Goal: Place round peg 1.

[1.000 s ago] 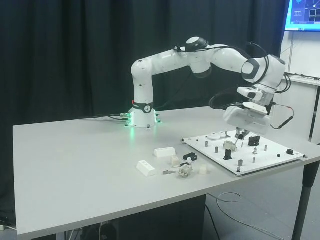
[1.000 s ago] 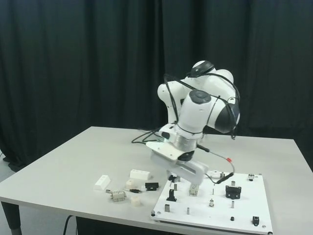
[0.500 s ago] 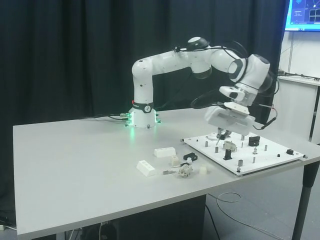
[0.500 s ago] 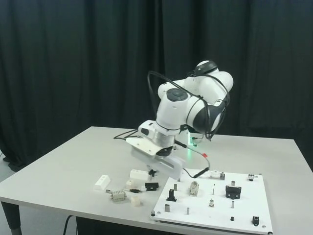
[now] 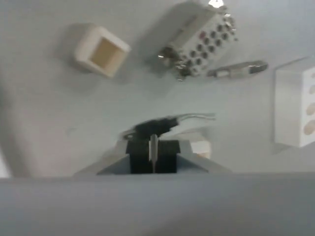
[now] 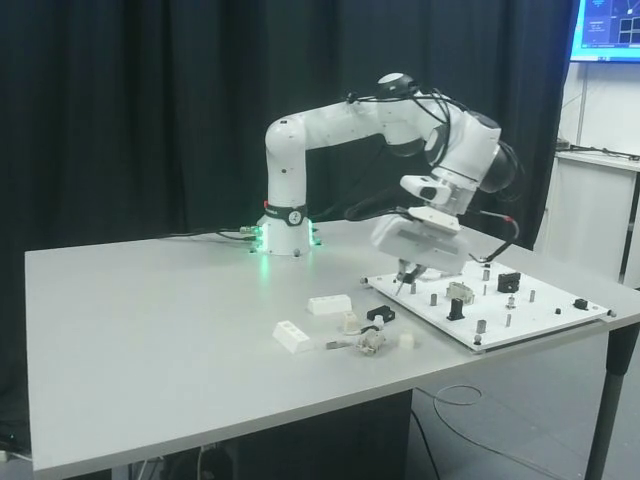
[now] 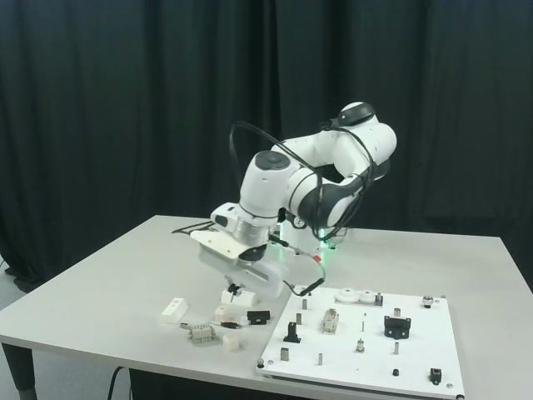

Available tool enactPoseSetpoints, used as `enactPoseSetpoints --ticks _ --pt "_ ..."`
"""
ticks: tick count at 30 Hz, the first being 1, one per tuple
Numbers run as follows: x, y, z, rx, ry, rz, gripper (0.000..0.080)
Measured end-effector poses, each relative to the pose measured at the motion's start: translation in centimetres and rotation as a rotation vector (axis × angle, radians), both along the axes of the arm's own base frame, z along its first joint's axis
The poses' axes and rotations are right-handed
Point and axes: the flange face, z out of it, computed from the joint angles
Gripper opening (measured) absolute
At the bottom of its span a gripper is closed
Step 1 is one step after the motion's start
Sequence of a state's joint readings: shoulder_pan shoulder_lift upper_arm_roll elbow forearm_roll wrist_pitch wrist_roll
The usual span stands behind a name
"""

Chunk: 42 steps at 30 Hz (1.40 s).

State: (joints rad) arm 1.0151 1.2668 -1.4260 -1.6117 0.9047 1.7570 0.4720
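Observation:
My gripper (image 5: 153, 156) hangs low over the loose parts on the table, just off the white board's (image 6: 540, 318) near-left corner. Its black fingers stand shut, with only a thin pale sliver between the pads; I cannot tell if that is an object. A slim metal round pin (image 5: 237, 70) lies flat on the table beside a grey multi-pin connector (image 5: 199, 42). In the room views the gripper (image 6: 403, 279) (image 7: 236, 292) sits above the black part (image 6: 381, 313) and short of the connector (image 6: 368, 343).
A white square cap (image 5: 102, 50) and a white block with round holes (image 5: 295, 113) lie near the pin. Two white blocks (image 6: 330, 303) (image 6: 296, 336) rest left of the parts. The board (image 7: 416, 360) carries several small posts and fixtures. The arm's base glows green (image 6: 262, 240).
The arm has swung from above the board's middle toward the loose parts off the board's left side, and the gripper has come lower over the table.

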Motion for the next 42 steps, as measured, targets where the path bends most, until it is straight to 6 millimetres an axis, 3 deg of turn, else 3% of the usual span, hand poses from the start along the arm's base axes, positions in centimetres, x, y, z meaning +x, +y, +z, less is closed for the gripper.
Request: enactPoseSetpoints --ticks 12,25,42 --pt "-3.0 -4.6 -1.7 0.021 -0.032 -0.004 0.0031" --pt "-6.4 -8.1 -3.4 0.038 -0.069 -0.034 0.0031" --pt "-9.5 -10.0 -5.8 0.037 -0.117 -0.084 0.0031"
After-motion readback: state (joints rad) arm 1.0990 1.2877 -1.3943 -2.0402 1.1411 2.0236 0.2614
